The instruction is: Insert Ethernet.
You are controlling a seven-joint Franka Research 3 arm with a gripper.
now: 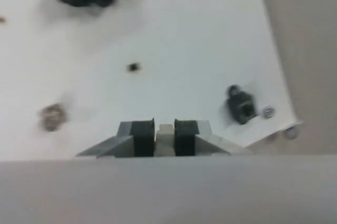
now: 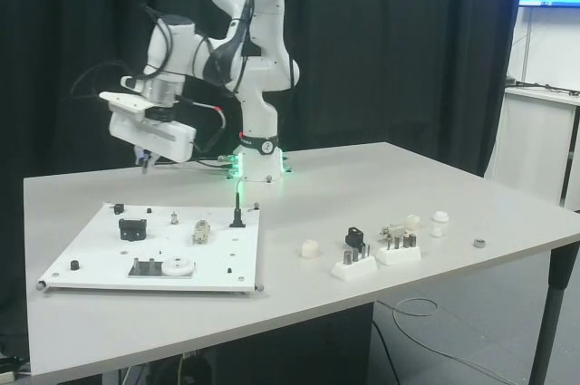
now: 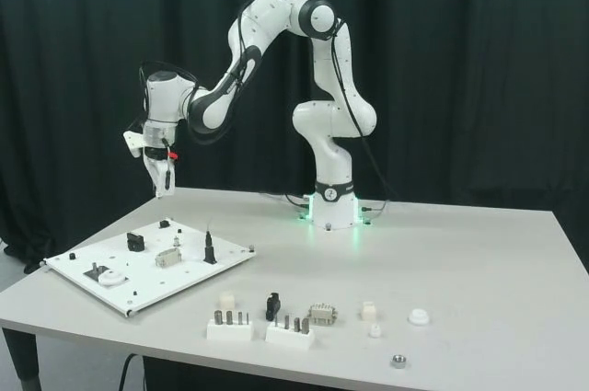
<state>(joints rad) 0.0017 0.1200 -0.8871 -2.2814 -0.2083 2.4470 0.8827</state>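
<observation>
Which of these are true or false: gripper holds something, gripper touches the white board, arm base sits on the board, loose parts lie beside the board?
1. The gripper holds a small white plug. True.
2. The gripper touches the flat white board. False: it hangs above it.
3. The white arm's base stands on the board. False: it stands on the grey table.
4. Small white blocks holding pegs sit beside the board. True.

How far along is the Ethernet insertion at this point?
Pickup looks done: the pincer is shut on a small white plug. In hand: the arm holds it in the air above the white board. Left: lowering to the board and inserting; I cannot tell which socket is the target.
</observation>
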